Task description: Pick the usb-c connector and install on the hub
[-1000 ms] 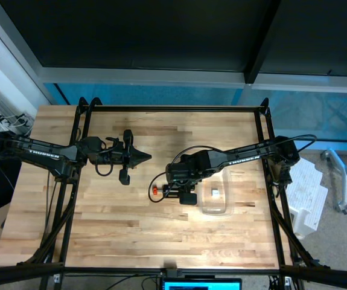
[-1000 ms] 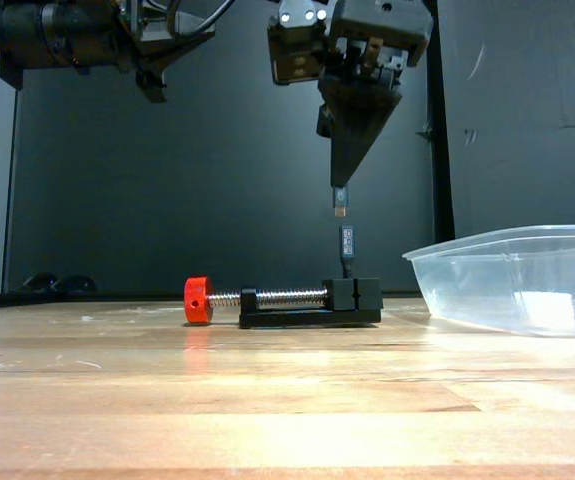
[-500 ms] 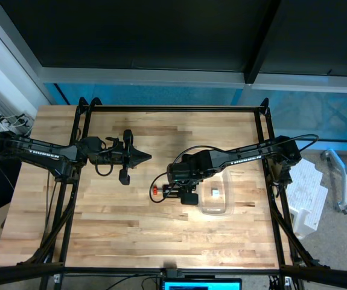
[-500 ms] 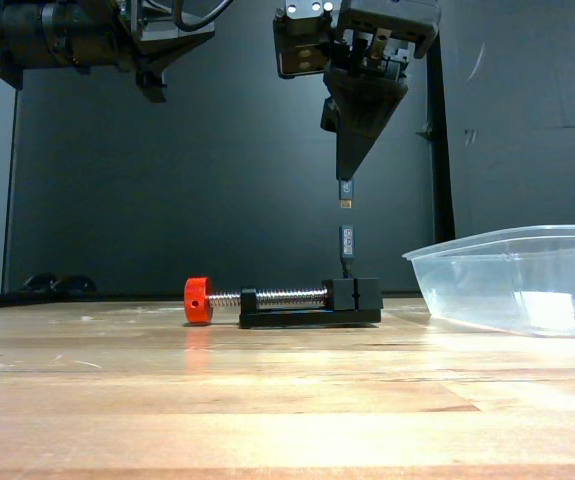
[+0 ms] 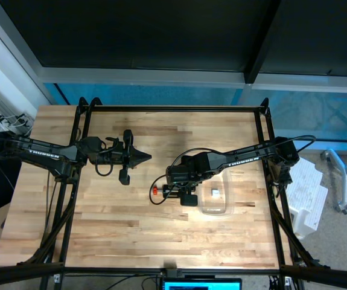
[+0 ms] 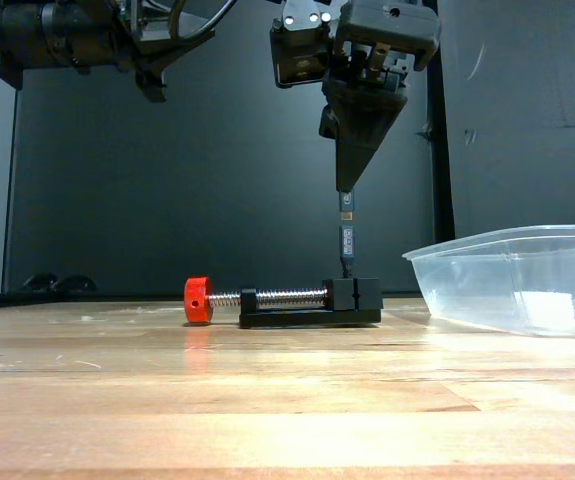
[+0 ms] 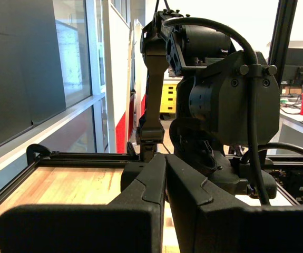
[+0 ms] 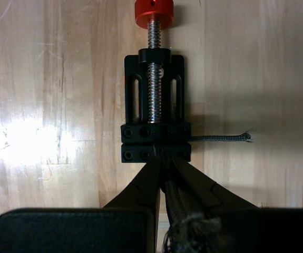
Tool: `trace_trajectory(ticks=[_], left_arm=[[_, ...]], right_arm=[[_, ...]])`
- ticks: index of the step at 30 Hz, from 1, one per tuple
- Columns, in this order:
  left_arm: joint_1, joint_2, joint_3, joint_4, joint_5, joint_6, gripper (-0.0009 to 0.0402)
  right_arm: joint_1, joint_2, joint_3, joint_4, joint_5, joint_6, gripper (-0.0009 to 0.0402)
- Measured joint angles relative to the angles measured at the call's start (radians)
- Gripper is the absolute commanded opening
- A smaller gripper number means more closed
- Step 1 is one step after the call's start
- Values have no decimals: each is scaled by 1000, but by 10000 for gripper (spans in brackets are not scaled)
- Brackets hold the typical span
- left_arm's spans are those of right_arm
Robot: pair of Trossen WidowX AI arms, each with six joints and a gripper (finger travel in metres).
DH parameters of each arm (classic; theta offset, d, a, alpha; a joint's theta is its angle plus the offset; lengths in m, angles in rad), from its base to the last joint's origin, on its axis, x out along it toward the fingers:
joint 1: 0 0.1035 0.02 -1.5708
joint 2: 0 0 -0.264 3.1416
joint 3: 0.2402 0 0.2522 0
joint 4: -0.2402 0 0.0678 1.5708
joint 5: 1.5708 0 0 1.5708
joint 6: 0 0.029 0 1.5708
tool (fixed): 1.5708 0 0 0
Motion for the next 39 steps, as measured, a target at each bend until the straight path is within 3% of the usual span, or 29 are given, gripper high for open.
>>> trace_trajectory(ticks=[39], left_arm=[[0, 0, 0, 0, 0, 0, 0]], right_arm=[[12, 1, -18, 23, 5, 16, 0]])
